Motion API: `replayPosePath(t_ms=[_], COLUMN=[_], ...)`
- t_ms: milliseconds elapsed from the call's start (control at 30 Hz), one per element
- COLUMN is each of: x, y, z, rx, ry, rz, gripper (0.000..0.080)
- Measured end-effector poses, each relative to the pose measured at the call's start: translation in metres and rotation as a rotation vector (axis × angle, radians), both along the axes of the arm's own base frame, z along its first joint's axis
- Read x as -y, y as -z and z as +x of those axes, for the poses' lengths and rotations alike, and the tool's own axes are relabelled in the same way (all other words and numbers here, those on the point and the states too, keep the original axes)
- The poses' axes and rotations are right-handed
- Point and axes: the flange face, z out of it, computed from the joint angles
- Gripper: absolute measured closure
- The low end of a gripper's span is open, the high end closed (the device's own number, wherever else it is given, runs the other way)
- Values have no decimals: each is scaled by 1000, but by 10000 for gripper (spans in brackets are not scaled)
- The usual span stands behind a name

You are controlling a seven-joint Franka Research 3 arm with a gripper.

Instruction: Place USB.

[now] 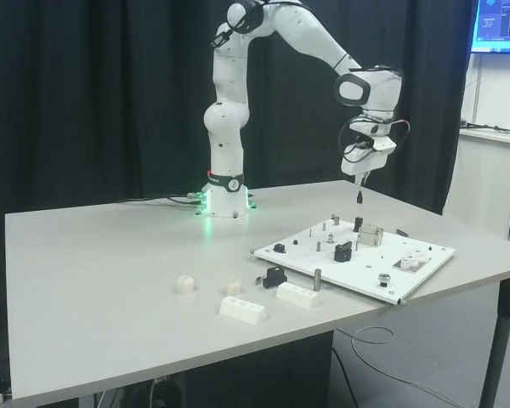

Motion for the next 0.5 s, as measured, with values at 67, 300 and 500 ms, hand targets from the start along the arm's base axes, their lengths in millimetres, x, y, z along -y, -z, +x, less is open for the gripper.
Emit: replayPosePath(t_ms=[67, 300, 500], x=[1, 3, 4], y=[-3, -7, -7], z=[0, 0, 0], rx=[1, 2, 2], ry=[1, 3, 6], rz=[2, 6, 6], gripper=[778, 778, 778])
